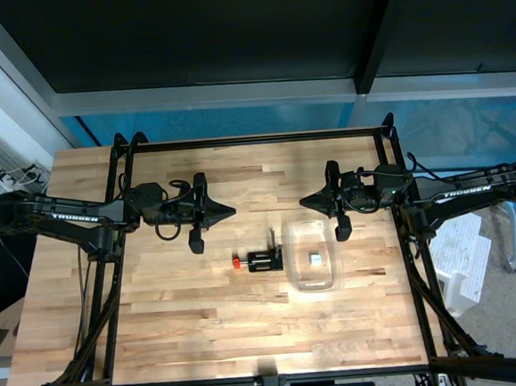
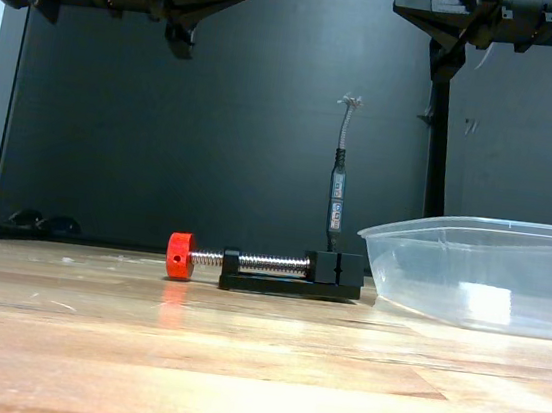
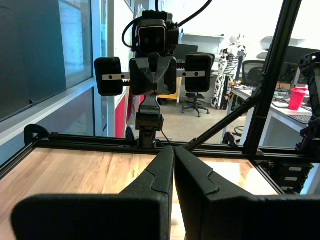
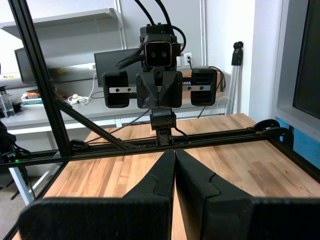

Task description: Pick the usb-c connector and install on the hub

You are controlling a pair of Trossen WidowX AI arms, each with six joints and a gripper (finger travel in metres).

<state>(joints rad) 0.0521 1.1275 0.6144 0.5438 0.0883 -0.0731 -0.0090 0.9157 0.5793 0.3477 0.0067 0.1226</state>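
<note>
Propped upright by the vise (image 2: 338,273), the usb-c connector (image 2: 336,200) stands unheld; left end effector (image 1: 231,211) and right end effector (image 1: 304,202) hang high, both closed.

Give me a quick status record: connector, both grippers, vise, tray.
connector: upright on the vise, its cable rising above it, nothing holding it; how deep it sits cannot be told
left gripper: shut, empty, raised over the table, left of the vise, pointing inward
right gripper: shut, empty, raised beyond the tray's far edge, pointing inward
vise: on the table, red knob at its left end
tray: right of the vise, white block inside, nothing dark on it
</note>
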